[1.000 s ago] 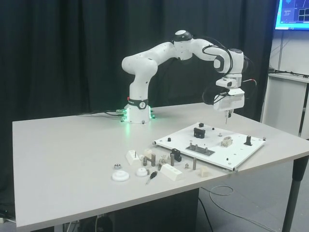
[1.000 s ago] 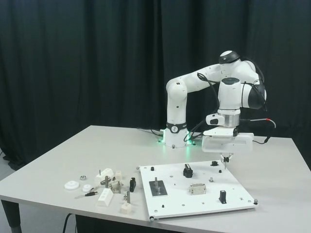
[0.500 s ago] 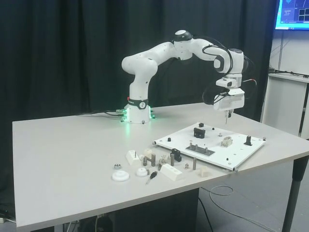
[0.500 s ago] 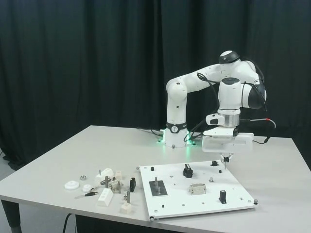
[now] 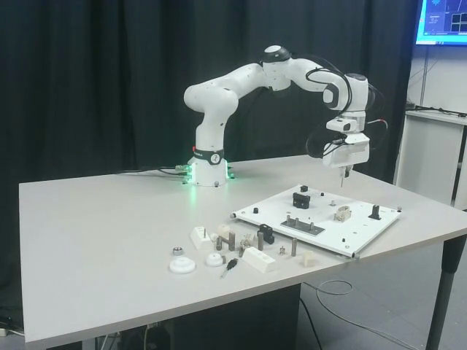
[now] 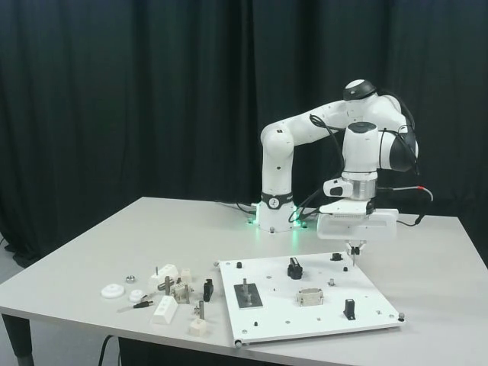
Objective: Place round peg 1.
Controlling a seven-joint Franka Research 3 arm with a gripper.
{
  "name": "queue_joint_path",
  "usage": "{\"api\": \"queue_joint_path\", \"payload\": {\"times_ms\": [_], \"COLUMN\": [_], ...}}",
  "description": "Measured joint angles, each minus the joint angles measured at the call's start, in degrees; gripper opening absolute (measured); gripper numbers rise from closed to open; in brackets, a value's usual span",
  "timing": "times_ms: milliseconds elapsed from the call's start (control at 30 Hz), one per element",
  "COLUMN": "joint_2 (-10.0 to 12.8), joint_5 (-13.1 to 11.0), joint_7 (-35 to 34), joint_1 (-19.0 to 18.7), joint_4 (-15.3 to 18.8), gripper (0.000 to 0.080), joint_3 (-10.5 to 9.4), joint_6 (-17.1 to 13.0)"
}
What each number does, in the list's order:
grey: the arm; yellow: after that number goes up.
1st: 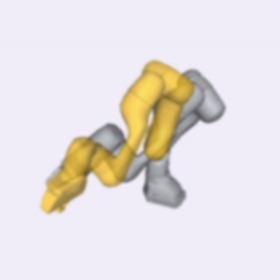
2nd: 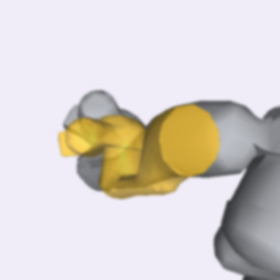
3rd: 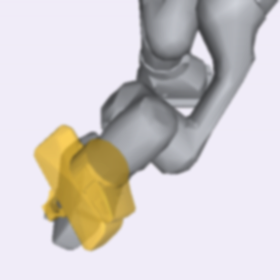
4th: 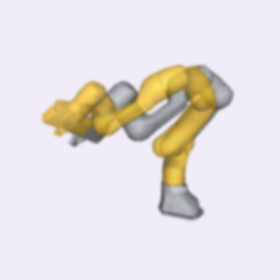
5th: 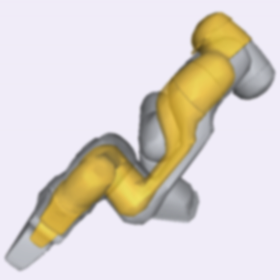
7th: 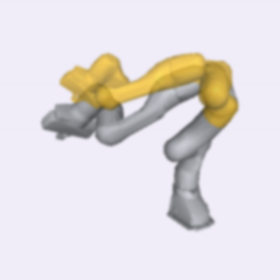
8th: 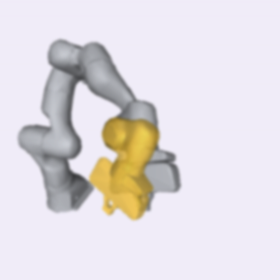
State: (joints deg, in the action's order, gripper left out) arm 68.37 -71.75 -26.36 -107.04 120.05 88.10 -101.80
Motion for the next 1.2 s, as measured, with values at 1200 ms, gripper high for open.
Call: {"api": "queue_joint_path", "payload": {"times_ms": [1200], "joint_2": [0.0], "joint_5": [7.8], "joint_7": [3.9], "joint_1": [3.0], "joint_4": [1.9], "gripper": [0.0031], "joint_3": [3.03], "joint_6": [-5.6]}}
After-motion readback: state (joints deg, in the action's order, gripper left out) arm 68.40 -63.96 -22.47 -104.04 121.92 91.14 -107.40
